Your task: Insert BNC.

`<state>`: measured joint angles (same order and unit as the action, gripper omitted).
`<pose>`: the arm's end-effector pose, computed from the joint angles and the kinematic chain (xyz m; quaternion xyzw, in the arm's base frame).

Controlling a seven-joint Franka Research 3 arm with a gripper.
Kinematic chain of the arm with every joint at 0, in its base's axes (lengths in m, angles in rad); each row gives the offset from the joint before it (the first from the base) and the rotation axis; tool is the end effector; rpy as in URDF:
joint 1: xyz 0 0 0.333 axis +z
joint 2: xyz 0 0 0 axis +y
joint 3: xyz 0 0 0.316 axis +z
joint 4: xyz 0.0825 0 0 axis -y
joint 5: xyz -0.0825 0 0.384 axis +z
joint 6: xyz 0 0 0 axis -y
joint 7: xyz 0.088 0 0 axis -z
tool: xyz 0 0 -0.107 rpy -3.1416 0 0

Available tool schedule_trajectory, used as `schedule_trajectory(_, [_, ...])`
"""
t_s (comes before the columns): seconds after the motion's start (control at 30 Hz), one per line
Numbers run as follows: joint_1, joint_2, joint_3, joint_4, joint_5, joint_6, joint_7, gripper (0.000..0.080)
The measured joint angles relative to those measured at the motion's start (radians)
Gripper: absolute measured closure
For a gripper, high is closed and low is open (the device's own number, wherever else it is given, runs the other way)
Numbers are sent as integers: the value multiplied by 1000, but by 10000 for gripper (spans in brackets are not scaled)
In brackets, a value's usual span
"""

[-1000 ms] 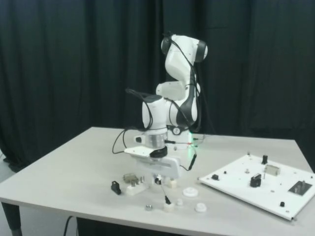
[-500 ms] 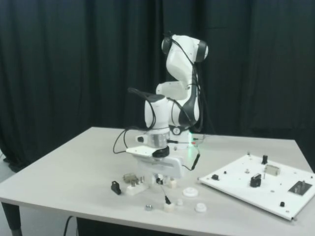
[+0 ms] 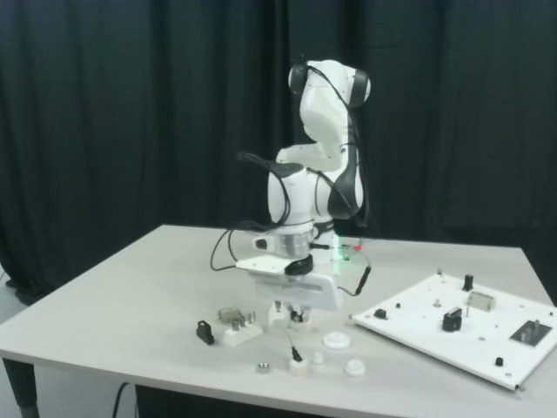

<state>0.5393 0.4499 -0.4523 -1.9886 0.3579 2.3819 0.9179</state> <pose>0.6054 0.0657 0.2558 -0.8644 0.5021 0.0097 0.0256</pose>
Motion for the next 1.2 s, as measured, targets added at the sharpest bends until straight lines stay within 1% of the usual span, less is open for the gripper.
schedule_trajectory(0.1, [16,-11,0,0,-4,-17,8,677])
schedule_trajectory(0.27, [46,-30,0,-1,-21,-41,44,677])
schedule_trajectory(0.67, [138,-71,0,-1,-77,-95,182,677])
schedule_trajectory(0.83, [178,-82,0,-1,-97,-109,246,677])
schedule_trajectory(1.2, [268,-101,0,-1,-119,-149,382,677])
